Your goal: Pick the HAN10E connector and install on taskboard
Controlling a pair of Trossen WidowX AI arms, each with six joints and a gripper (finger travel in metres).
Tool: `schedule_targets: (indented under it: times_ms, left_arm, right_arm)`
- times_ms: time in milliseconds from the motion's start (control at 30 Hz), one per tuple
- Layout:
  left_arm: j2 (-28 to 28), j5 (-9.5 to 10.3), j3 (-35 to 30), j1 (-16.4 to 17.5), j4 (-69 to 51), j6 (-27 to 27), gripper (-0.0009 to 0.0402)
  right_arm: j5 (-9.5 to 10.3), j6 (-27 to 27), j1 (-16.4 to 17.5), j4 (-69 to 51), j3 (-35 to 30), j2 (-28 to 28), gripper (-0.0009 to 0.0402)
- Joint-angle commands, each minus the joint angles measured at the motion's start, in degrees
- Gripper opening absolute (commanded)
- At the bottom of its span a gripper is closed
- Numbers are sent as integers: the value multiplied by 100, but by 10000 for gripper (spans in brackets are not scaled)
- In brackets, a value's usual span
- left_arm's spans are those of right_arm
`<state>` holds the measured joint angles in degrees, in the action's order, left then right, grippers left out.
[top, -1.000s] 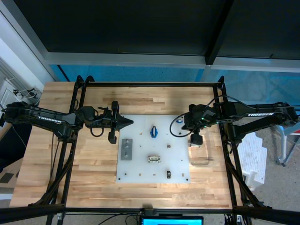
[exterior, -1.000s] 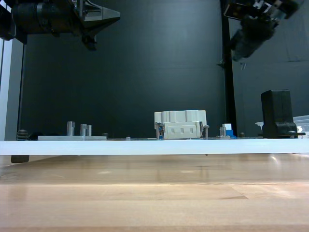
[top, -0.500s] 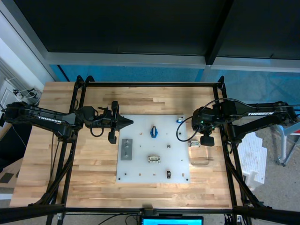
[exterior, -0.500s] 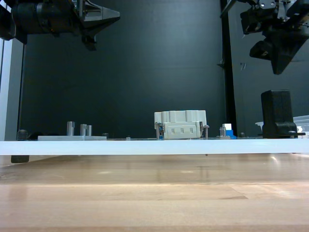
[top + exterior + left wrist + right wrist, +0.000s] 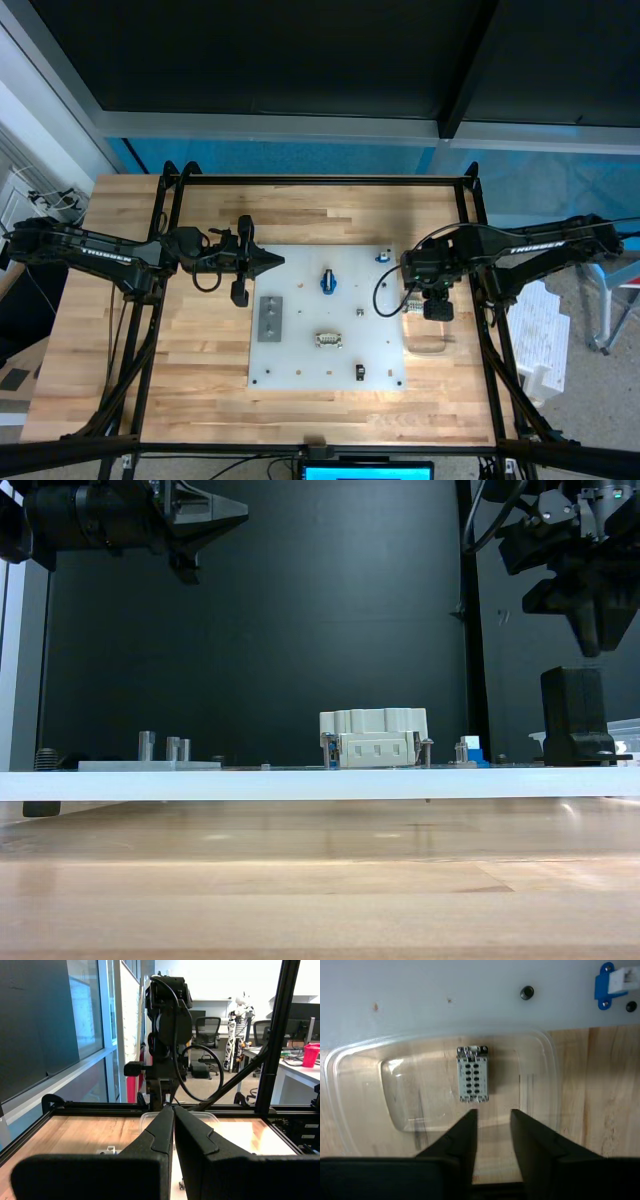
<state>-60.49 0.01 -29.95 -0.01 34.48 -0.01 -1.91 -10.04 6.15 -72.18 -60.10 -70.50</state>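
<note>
The HAN10E connector (image 5: 473,1080), a small pale block with silvery ends, lies flat in a clear plastic tray (image 5: 350,1060) beside the white taskboard (image 5: 445,985). In the high view the connector (image 5: 411,308) shows just off the taskboard's (image 5: 300,360) right edge. My right gripper (image 5: 493,1119) hangs open above the tray, its fingertips just short of the connector and apart from it; from above it (image 5: 436,304) covers the tray's far end. My left gripper (image 5: 173,1108) is shut on nothing, held high over the board's far left corner (image 5: 278,260).
The board carries a grey metal block (image 5: 270,318), a blue upright part (image 5: 328,282), a beige socket housing (image 5: 327,341) and a small black piece (image 5: 359,373). The tray (image 5: 428,345) lies on the wood at the right. Black frame rails run around the table.
My right gripper has swung toward the right and come down over the tray. The left arm and the connector have not moved.
</note>
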Motion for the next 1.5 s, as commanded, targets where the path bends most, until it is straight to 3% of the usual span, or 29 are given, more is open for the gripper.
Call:
schedule_targets:
  times_ms: [33, 167, 433, 1500]
  left_arm:
    - [0, 0, 0, 0, 0, 0, 1]
    - [0, 0, 0, 0, 0, 0, 1]
    - [0, 0, 0, 0, 0, 0, 1]
    - [0, 0, 0, 0, 0, 0, 1]
  right_arm:
    - [-37, -2, 133, 114, 7, -94, 158]
    - [-308, -17, 313, 256, 68, -164, 206]
    - [-308, -249, 404, 682, 481, -164, 256]
    - [-291, -201, 649, 2157, 1718, -479, 261]
